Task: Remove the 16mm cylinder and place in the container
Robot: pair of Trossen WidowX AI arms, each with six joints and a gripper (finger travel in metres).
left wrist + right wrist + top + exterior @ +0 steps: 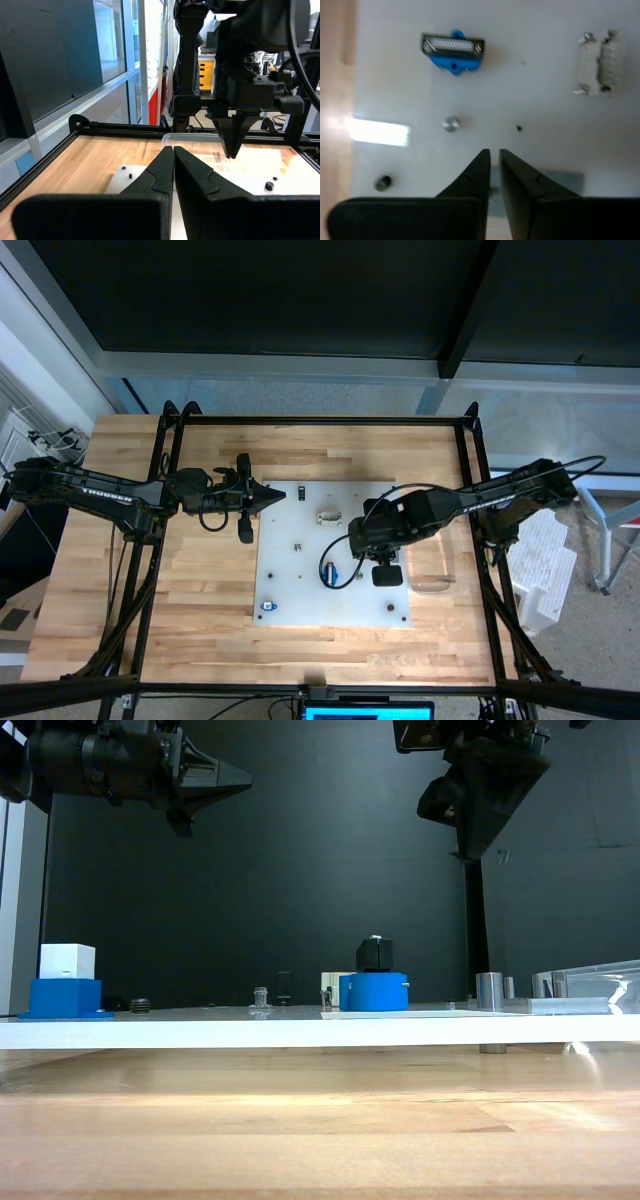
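Standing in board (290,590): peg (489,990), likely stiff, slick, dense; pinch its sides. Right gripper (494,153) high overhead, left gripper (174,150) beside board's left edge, both fingers closed, empty.

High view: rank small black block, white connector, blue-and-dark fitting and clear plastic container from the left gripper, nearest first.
1. Small black block, by the left gripper's tip.
2. White connector, farther right.
3. Blue-and-dark fitting, nearer the camera.
4. Clear plastic container, off the board's right edge, past the right gripper.
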